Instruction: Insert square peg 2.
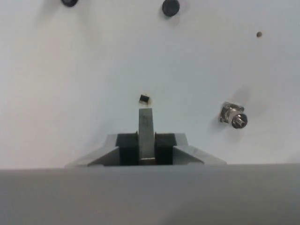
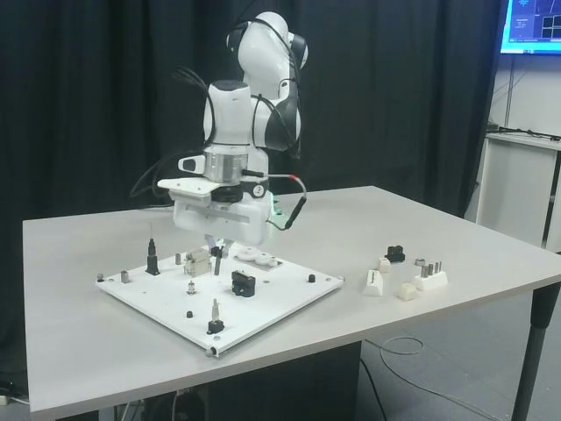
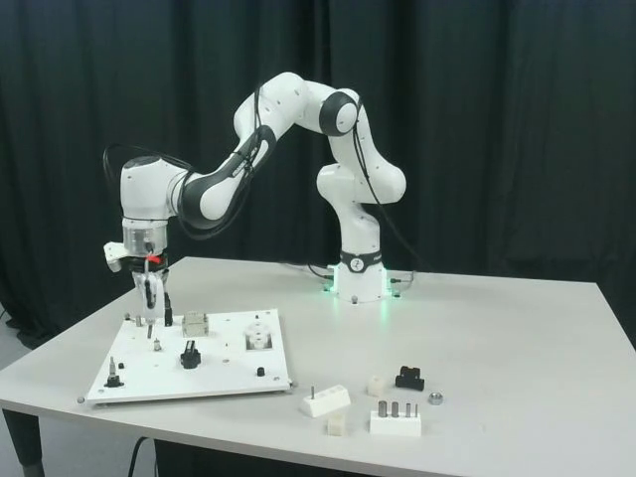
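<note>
1. Above the white board (image 2: 263,303), my gripper (image 1: 146,161) hung with its fingers pinched on the square peg (image 1: 146,129), which stood upright between the black pads.
2. Seen from the wrist, the peg's lower end sat just short of the small square hole (image 1: 144,99) in the board, close to it but apart; I could not tell whether the two were exactly in line.
3. Near that hole a metal threaded connector (image 1: 234,117) stood up from the board, well to one side of the peg.
4. Farther from the hole than the connector, two black round knobs (image 1: 170,7) sat on the board.
5. From the first room view, my white arm (image 2: 250,105) reached down over the far side of the board, with the gripper (image 2: 216,248) just above the surface.
6. On the board's near half stood a black block (image 2: 241,281) and a thin upright pin on a black base (image 2: 215,323).
7. Beside the board, on the grey table (image 2: 456,232), lay several loose white blocks (image 2: 406,290) and a white holder with grey pegs (image 2: 430,275).
8. From the second room view, the gripper (image 3: 151,298) hung over the board's far corner, with a grey metal block (image 3: 195,323) just beside it.
</note>
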You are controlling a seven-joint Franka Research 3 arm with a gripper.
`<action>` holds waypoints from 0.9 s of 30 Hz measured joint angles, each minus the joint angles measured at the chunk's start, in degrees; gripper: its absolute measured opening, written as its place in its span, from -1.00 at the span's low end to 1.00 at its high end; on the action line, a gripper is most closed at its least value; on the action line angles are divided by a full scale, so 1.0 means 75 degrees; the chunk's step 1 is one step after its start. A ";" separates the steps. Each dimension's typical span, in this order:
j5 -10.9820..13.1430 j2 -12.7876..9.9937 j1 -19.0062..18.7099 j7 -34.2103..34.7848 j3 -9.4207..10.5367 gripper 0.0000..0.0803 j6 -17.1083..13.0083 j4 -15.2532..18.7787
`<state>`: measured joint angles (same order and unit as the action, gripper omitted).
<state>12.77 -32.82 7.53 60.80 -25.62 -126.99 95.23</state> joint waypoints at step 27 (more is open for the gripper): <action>0.0641 -0.0749 0.0275 0.1018 -0.0102 -0.83 0.1018 -0.1055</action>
<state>17.58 -38.44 9.59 68.43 -26.38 -119.36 87.32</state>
